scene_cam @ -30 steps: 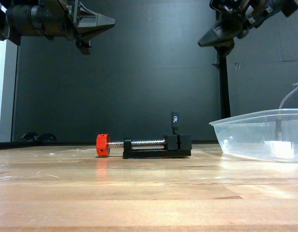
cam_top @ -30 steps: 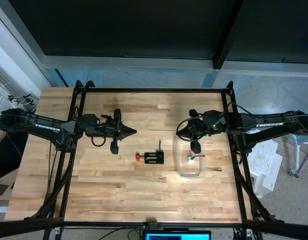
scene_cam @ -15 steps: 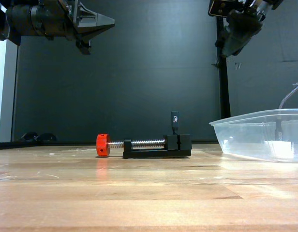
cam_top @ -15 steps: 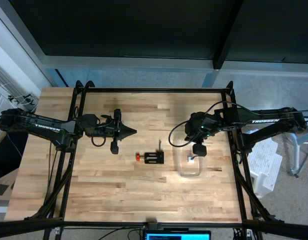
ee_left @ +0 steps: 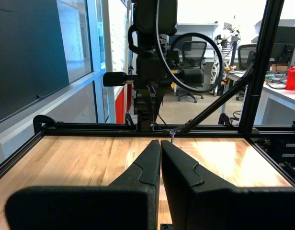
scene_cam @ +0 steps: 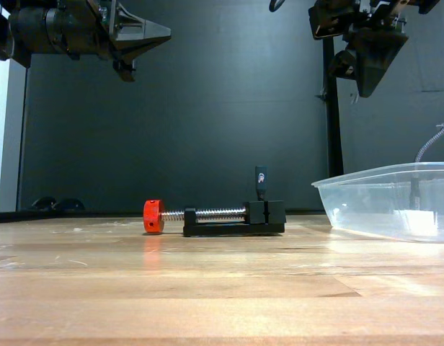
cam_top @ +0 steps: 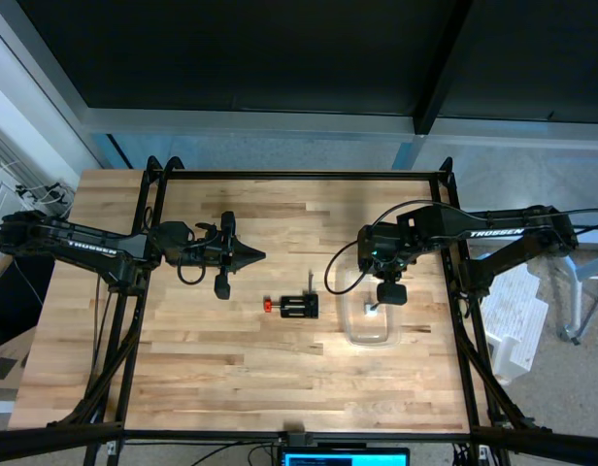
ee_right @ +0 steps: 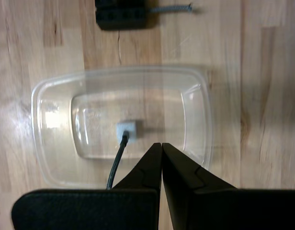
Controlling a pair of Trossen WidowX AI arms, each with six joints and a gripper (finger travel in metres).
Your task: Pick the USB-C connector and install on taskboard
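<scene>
The taskboard [cam_top: 297, 308], a small black block with a red-orange knob [scene_cam: 153, 215] and an upright pin [scene_cam: 260, 180], sits mid-table; it also shows in the right wrist view [ee_right: 121, 17]. The USB-C connector [ee_right: 119, 155] is a thin dark stick lying in the clear tray, joined to a small white square piece [ee_right: 126, 128]; the low view shows it through the tray wall [scene_cam: 414, 193]. My right gripper [cam_top: 390, 293] [scene_cam: 366, 90] [ee_right: 161, 144] hangs shut, pointing down over the tray, well above the connector. My left gripper [cam_top: 261, 256] [scene_cam: 168, 30] [ee_left: 160, 143] is shut and empty, high up, left of the taskboard.
The clear plastic tray [cam_top: 370, 339] [scene_cam: 362, 196] [ee_right: 201, 100] stands just right of the taskboard. A black frame [cam_top: 299, 176] runs round the table's back and sides. A thin cable [scene_cam: 432, 143] rises from the tray at the right.
The right arm has swung in, and its gripper has turned from pointing left to pointing down over the tray. The left arm and the taskboard have not moved.
</scene>
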